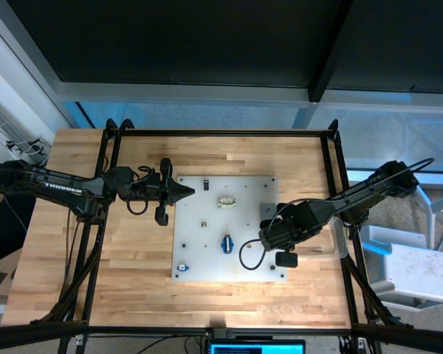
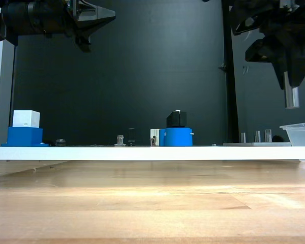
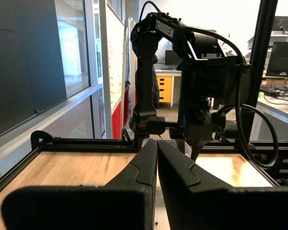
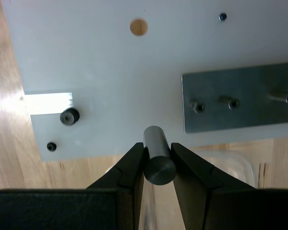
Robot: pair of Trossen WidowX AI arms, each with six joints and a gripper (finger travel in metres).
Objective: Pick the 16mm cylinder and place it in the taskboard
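Observation:
The 16mm cylinder [image 4: 158, 165], a short dull-grey metal peg, is clamped between the fingers of my right gripper [image 4: 157, 147]. In the low view the cylinder [image 2: 292, 96] hangs upright below the right gripper [image 2: 286, 68], well above the table. It hovers over the right edge of the white taskboard [image 4: 110, 72], beside the grey metal block [image 4: 240, 103]. A round hole [image 4: 139, 27] shows in the board farther on. My left gripper [image 1: 183, 190] is shut on nothing, held high by the taskboard's [image 1: 207, 251] left edge.
A clear plastic tray [image 2: 300, 133] lies right of the board, partly under the right gripper. A blue fitting [image 2: 178, 136] stands mid-board and a blue block with a white cube [image 2: 25, 128] at its near-left corner. A black frame [image 1: 221, 133] borders the table.

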